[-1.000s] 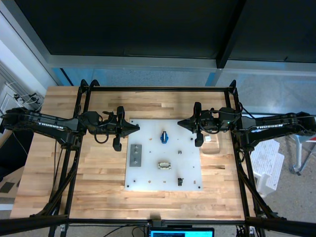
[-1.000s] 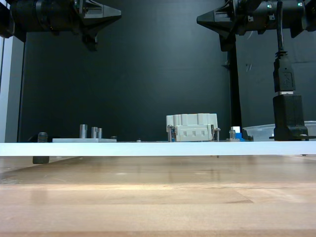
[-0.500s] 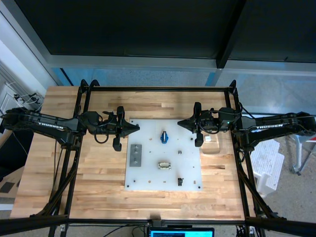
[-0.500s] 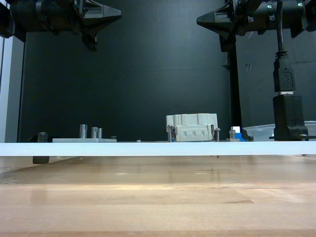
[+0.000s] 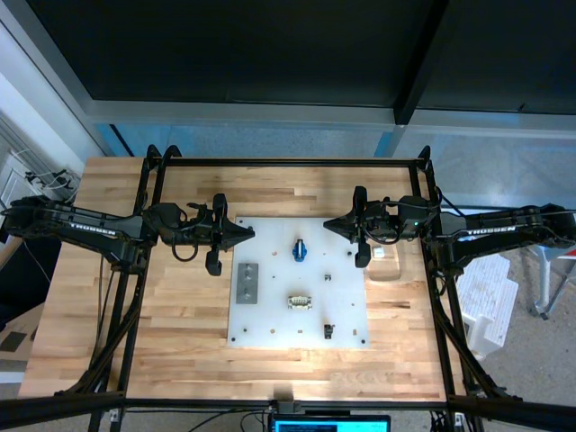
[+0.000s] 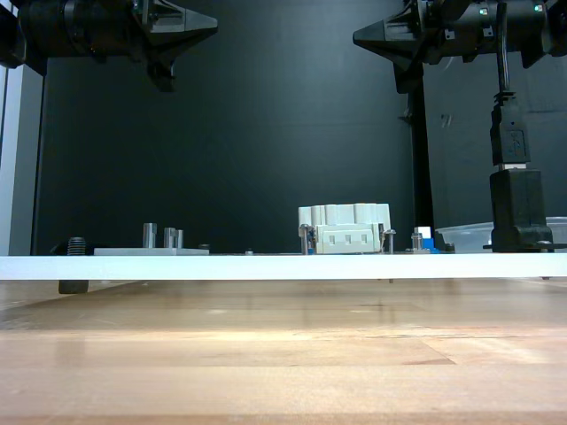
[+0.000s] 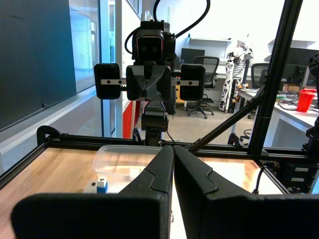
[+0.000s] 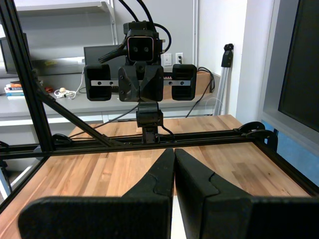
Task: Pick the USB connector and install on taskboard
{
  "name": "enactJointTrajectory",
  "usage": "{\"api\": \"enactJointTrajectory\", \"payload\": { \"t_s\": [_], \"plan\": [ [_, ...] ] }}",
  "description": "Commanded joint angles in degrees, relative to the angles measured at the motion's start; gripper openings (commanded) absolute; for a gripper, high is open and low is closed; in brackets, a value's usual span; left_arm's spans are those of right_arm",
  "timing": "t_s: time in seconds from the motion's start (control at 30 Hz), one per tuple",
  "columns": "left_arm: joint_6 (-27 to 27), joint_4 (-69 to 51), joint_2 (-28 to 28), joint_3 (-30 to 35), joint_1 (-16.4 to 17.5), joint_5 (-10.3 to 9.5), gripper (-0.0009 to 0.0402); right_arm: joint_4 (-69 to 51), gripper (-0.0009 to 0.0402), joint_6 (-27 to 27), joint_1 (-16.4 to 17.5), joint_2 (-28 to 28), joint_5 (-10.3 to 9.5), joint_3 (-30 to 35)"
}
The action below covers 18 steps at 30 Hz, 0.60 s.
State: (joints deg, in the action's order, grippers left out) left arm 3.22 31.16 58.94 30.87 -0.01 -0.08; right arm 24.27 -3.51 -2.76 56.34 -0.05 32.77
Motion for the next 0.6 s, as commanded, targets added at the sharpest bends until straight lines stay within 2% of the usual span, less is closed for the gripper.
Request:
{"api": "enactJointTrajectory", "payload": {
  "t_s": [0.03,0.6],
  "plan": [
    [0.0,0.02,0.02,0.0,0.0,0.02,0.0,0.0,0.0,-0.04,0.02,0.02,0.0,0.04],
    [0.0,0.02,0.02,0.0,0.0,0.02,0.0,-1.25,0.0,-0.04,0.02,0.02,0.0,0.04]
  ]
}}
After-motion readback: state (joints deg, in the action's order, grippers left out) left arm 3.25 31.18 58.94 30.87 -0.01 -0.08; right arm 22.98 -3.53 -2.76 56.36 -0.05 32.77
